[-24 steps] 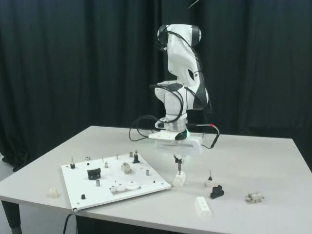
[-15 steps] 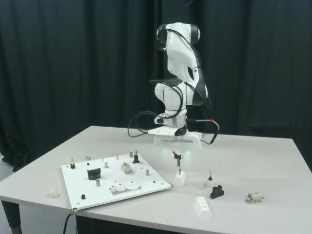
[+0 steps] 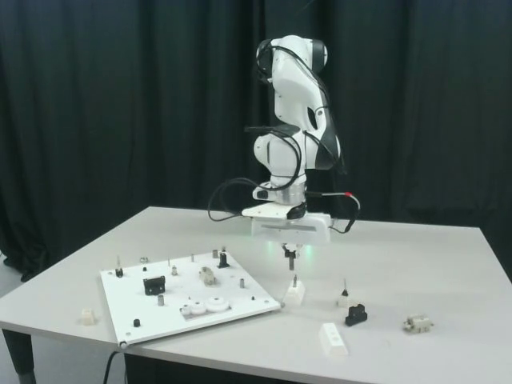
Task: Insert square peg 3.
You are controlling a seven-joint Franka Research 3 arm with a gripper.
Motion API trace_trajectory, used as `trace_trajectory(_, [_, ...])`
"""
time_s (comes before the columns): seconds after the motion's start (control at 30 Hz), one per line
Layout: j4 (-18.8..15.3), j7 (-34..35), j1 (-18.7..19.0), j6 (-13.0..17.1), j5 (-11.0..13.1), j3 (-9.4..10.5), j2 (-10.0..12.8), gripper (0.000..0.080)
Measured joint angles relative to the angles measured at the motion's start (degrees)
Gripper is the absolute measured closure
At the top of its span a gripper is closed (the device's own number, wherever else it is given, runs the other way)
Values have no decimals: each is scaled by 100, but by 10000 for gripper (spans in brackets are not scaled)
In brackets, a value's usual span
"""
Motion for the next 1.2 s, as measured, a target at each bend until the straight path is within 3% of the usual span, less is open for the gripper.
trace_trajectory(0.3, [27, 0, 0, -9, -133, -9, -1, 692])
trace_trajectory(0.67, [77, -166, -24, -69, -566, -89, -2, 692])
trace_trajectory(1.2, [164, -1604, -493, -124, -1099, -127, -88, 692])
